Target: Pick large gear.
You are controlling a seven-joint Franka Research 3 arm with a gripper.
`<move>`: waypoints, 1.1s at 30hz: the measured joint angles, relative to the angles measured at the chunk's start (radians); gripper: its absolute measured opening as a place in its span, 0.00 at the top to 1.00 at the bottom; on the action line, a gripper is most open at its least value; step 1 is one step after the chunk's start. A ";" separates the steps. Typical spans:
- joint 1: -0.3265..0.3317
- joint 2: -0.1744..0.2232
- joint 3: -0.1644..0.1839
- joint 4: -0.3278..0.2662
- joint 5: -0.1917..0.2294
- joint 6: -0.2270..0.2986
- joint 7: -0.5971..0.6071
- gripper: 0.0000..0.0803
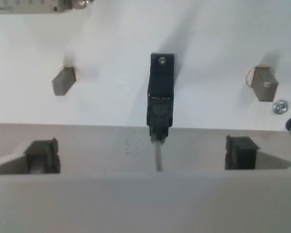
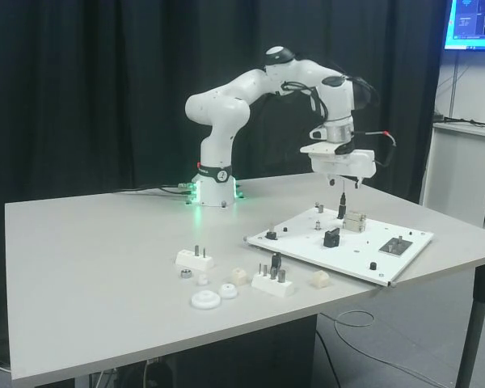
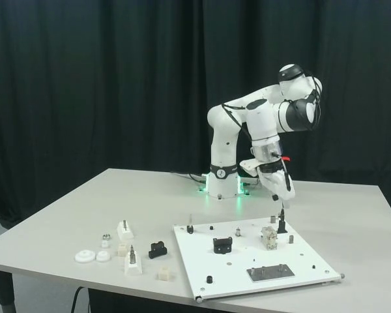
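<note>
Well, the gripper [image 1: 140, 155] hangs over the far edge of the white board [image 1: 136, 48], a flat, smooth plate lying on the matte grey table [image 2: 89, 250]. Its jaws stand wide apart and hold nothing. In the wrist view the two black fingertips [image 1: 41, 155] look blocky and square-ended, one at each side of the gap.

Below the gap, about midway between the jaws, a slim black block [image 1: 161, 92] stands up from the board, with a small bright screw head in its top. A thin grey cable [image 1: 158, 155] runs off its end; what it leads to I cannot tell. Out beyond each fingertip a short grey peg [image 1: 64, 80] of square section rises from a round hole in the plate, dull and metallic in look.

The large gear [image 2: 204, 301] is well apart from the jaws, off the board, lying flat on the table near its front edge. It is a white disc, seemingly plastic, with a raised hub and fine teeth around its rim. A smaller white gear [image 2: 226, 292] of the same shape lies just beside it, and low white blocks [image 2: 273, 284] carrying dark upright pins stand near them.
</note>
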 joint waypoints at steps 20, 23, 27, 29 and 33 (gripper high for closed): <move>0.000 0.001 -0.032 0.025 -0.067 -0.010 -0.010 0.00; 0.000 0.002 -0.032 0.027 -0.070 -0.009 -0.026 0.00; 0.000 0.004 -0.032 0.027 -0.076 -0.005 -0.049 0.00; 0.000 0.005 -0.032 0.028 -0.080 -0.003 -0.055 0.00; 0.000 0.005 -0.032 0.031 -0.090 0.001 -0.070 0.00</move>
